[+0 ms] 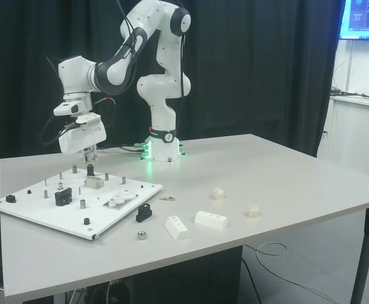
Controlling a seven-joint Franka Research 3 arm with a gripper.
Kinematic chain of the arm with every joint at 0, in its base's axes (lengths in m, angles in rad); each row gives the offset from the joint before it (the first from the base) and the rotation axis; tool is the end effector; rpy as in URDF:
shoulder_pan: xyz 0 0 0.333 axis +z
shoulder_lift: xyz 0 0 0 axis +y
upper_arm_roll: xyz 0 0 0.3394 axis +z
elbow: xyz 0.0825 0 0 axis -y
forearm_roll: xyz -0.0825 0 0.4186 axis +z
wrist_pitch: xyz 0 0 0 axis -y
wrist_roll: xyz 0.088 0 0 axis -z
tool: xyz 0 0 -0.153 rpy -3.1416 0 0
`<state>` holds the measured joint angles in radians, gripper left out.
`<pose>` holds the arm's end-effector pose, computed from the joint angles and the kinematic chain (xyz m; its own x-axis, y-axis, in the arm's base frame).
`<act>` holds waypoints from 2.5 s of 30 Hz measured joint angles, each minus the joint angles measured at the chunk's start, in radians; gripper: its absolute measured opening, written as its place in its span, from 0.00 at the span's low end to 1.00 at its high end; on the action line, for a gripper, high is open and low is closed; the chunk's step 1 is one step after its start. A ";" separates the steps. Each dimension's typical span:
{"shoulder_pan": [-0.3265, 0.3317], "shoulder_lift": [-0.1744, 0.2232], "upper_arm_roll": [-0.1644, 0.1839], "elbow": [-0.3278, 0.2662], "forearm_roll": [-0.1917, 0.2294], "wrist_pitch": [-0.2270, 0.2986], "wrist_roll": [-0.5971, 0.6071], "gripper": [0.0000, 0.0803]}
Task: Place waterproof.
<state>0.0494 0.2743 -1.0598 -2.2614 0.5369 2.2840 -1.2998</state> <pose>0.3065 -0.4544 0.2445 0.9911 -0.0836 0.1038 -0.0705 -0.9897 -0.1245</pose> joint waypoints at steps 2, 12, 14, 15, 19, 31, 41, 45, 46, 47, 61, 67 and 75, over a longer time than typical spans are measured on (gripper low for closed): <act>0.000 0.000 0.000 0.000 0.000 0.000 0.000 0.39; 0.000 0.000 0.000 0.000 0.000 0.000 0.006 0.39; 0.001 0.000 0.000 0.000 0.000 0.000 0.010 0.39; 0.002 0.000 0.000 0.001 0.000 0.000 0.012 0.39; 0.011 -0.001 0.000 0.003 0.000 -0.002 0.026 0.39; 0.080 -0.013 0.012 0.026 0.015 -0.016 0.108 0.39; 0.148 -0.012 0.040 0.054 0.025 -0.015 0.194 0.39; 0.171 -0.011 0.058 0.063 0.026 -0.015 0.230 0.39; 0.177 -0.010 0.064 0.065 0.026 -0.014 0.242 0.39; 0.181 -0.010 0.069 0.067 0.027 -0.014 0.252 0.39; 0.234 0.012 0.171 0.074 0.041 0.059 0.404 0.39; 0.250 0.036 0.211 0.076 0.045 0.105 0.467 0.39; 0.256 0.082 0.273 0.098 0.063 0.153 0.530 0.39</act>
<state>0.3052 0.3567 -0.7871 -2.1633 0.5998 2.4374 -0.7700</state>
